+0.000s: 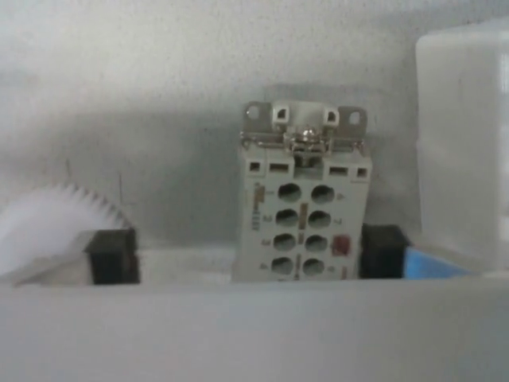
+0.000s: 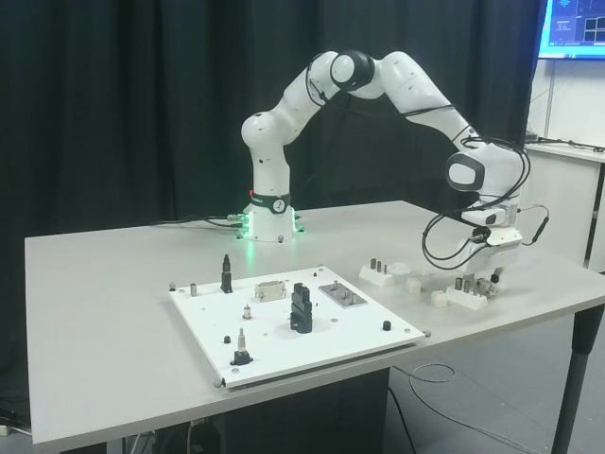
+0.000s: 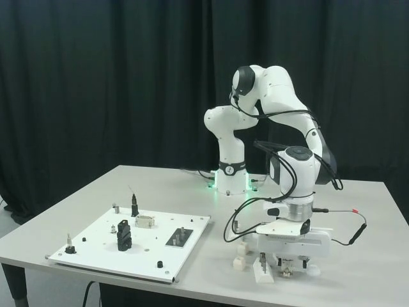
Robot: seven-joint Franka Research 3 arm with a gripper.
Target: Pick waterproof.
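Table (image 2: 113, 312) first: grey, with the white arm (image 2: 378, 80) bolted at its far side and bent down over the right end. A white board (image 2: 293, 326) of small fittings lies well apart to the left. Under the wrist sits a white holder (image 3: 281, 268), and the gripper (image 1: 250, 255) hangs low over it.

Seen from the wrist, the connector block (image 1: 302, 211), the waterproof part by my reading, stands between the two black fingertips (image 1: 111, 256), its long axis running away from the camera and its metal bracket at the far end. The fingers are spread, each with a gap to the block, gripping nothing. Squeezing straight inward should catch its two long sides.

A white toothed wheel (image 1: 52, 227) lies beside one fingertip. Tiny marks beside the block's round sockets cannot be read, and no brand shows.
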